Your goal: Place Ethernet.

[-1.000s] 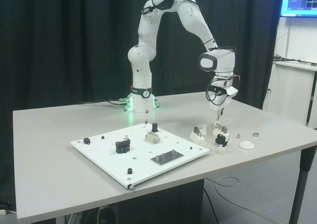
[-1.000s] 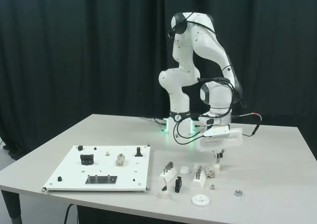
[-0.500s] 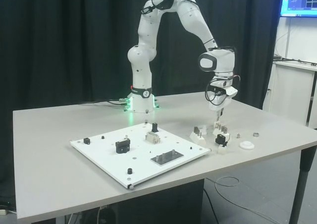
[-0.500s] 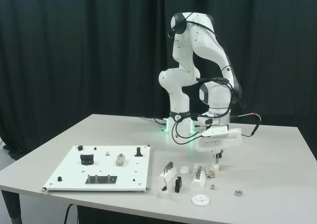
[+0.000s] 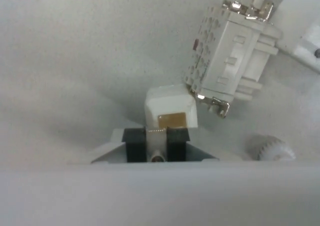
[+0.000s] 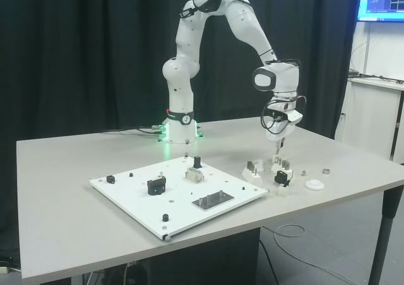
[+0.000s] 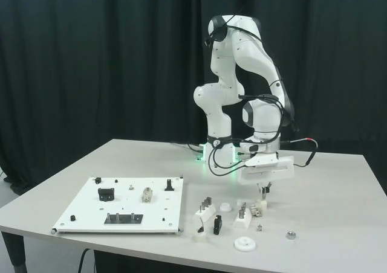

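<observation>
In the wrist view my gripper (image 5: 156,145) is shut on a small Ethernet plug (image 5: 156,138); its row of metal contacts shows between the black fingers (image 5: 134,145). Just below the plug sits a small white block (image 5: 170,111) with a metal patch on its top. In the room views the gripper (image 6: 276,145) (image 7: 264,190) hangs a little above the white part holders (image 6: 281,169) (image 7: 259,206) on the right side of the grey table. The white assembly board (image 6: 177,197) (image 7: 121,206) lies well to the left of the gripper.
A white multi-pin connector (image 5: 230,51) with metal clips lies beside the white block. A white gear (image 6: 314,185) (image 7: 244,244), a small ring (image 6: 326,170) (image 7: 290,235) and other holders (image 6: 252,170) (image 7: 205,211) lie nearby. On the board stand a black part (image 6: 156,186) and a grey plate (image 6: 213,200).
The gripper has risen slightly above the part holders, still shut. Nothing else on the table has moved.
</observation>
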`<action>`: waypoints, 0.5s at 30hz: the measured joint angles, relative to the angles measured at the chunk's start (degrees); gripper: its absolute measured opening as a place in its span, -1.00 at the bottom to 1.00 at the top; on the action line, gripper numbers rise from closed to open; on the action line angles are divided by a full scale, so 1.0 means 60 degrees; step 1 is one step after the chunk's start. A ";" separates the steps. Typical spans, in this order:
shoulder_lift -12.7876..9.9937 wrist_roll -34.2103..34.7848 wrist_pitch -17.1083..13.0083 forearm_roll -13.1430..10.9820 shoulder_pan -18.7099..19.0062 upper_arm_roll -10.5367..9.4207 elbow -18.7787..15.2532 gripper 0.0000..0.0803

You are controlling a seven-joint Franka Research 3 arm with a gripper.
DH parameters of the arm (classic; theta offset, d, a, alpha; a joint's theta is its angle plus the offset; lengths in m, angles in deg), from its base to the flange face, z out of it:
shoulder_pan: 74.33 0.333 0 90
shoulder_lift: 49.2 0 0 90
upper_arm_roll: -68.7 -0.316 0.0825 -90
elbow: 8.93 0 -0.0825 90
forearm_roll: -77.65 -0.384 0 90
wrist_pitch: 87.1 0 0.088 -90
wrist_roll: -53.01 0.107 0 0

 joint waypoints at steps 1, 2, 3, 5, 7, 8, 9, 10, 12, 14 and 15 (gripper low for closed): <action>0.0000 0.0000 0.0000 0.0020 -0.0007 0.0000 0.0000 -0.80; 0.0000 0.0000 0.0000 0.0045 -0.0016 0.0000 0.0000 -0.80; 0.0000 0.0000 0.0001 0.0072 -0.0025 0.0000 -0.0001 -0.80; -0.0001 0.0000 0.0010 0.0118 -0.0043 0.0000 -0.0008 -0.80; -0.0001 0.0000 0.0012 0.0146 -0.0057 0.0000 -0.0019 -0.80; 0.0000 0.0000 0.0012 0.0152 -0.0062 0.0000 -0.0021 -0.80; 0.0000 0.0000 0.0013 0.0155 -0.0066 0.0000 -0.0022 -0.80; 0.0000 0.0000 0.0016 0.0158 -0.0067 0.0000 -0.0022 -0.80; 0.0002 0.0000 0.0024 0.0165 -0.0067 0.0000 -0.0022 -0.80; 0.0007 0.0000 0.0041 0.0180 -0.0067 -0.0002 -0.0022 -0.80; 0.0010 0.0000 0.0050 0.0192 -0.0067 -0.0004 -0.0023 -0.80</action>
